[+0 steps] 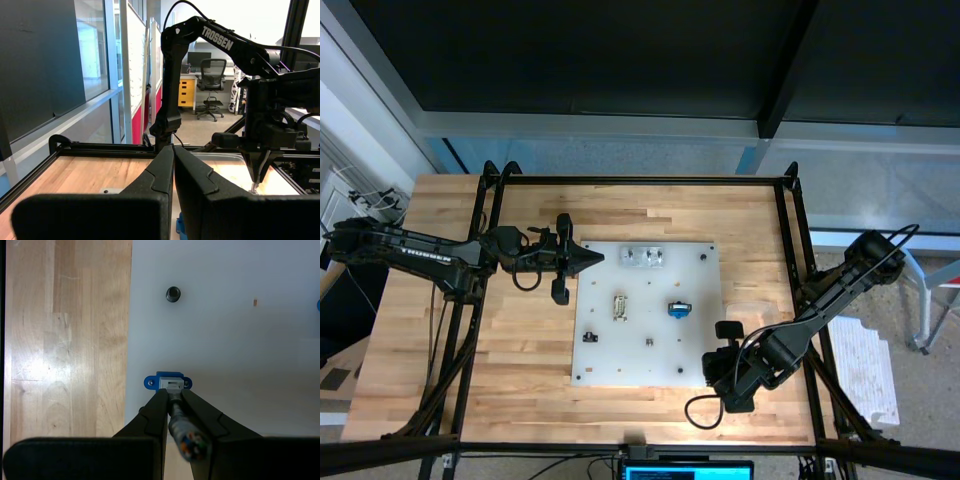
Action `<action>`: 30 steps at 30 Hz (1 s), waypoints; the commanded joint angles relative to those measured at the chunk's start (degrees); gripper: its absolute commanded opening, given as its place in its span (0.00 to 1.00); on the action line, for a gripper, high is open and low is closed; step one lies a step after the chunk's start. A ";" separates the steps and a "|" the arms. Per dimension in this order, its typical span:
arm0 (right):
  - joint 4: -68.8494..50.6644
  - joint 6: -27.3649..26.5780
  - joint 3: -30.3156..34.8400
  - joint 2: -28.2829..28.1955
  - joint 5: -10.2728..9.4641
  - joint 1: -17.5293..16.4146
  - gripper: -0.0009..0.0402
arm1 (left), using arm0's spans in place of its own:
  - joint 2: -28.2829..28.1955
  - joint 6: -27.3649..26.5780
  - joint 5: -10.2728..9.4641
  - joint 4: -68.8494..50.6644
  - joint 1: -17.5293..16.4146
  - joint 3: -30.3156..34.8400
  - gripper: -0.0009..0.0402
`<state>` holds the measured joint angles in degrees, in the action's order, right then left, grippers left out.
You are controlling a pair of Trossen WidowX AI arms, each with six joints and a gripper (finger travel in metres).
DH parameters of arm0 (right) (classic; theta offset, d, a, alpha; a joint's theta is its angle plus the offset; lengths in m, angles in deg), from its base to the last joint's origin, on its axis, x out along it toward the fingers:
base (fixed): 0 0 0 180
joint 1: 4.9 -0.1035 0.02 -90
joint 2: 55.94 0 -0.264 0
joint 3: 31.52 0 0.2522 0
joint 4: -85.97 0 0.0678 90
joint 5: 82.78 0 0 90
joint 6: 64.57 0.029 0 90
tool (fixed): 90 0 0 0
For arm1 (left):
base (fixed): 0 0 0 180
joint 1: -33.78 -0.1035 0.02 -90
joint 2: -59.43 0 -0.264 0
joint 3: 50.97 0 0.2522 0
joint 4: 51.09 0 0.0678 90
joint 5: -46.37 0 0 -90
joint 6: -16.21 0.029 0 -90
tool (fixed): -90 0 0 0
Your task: Pick the RJ45 connector and install on taskboard
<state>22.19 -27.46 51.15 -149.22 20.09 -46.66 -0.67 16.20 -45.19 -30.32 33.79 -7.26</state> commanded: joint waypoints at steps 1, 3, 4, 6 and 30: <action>0.26 -0.15 -0.11 0.00 0.26 0.04 0.06 | 0.00 0.02 0.02 0.00 0.00 0.00 0.02; 0.31 -0.17 -0.15 0.00 0.26 0.07 0.06 | 0.00 0.02 0.02 0.00 -0.02 0.00 0.02; 0.35 -0.31 -0.17 0.00 0.28 0.07 0.06 | 0.00 0.00 0.02 0.00 -0.02 0.00 0.02; 0.48 -0.46 -0.20 0.00 0.57 0.07 0.06 | 0.00 0.00 0.00 0.00 -0.02 0.00 0.02; 1.16 -1.57 -0.76 0.00 -0.09 0.15 0.06 | 0.00 0.00 0.02 0.00 -0.02 0.00 0.02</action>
<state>23.15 -28.97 50.47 -149.22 19.89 -46.50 -0.67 16.20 -45.19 -30.32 33.79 -7.26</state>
